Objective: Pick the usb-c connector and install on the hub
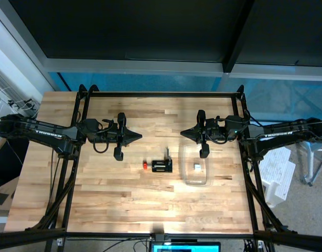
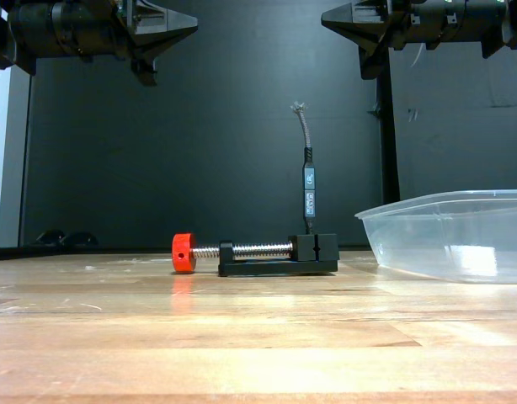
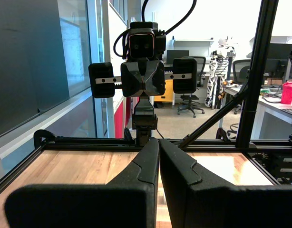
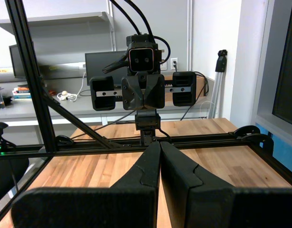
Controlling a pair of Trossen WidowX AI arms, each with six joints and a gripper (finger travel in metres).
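I have both claws clenched on nothing, fingers pressed together, hanging high above the worktop [image 1: 98, 184]. The left claw [image 1: 139, 137] points inward from the left edge and the right claw [image 1: 183, 133] from the right edge, tips facing each other and well apart. Below the gap between them, mid-worktop, a black vise [image 1: 161, 166] with a red knob [image 2: 183, 252] clamps the hub [image 2: 309, 192], which stands upright with its braided cable rising. Just beside the vise, towards the right edge, sits a clear tub [image 2: 444, 240]. A small pale piece, which I take for the usb-c connector [image 1: 196, 166], lies free inside it.
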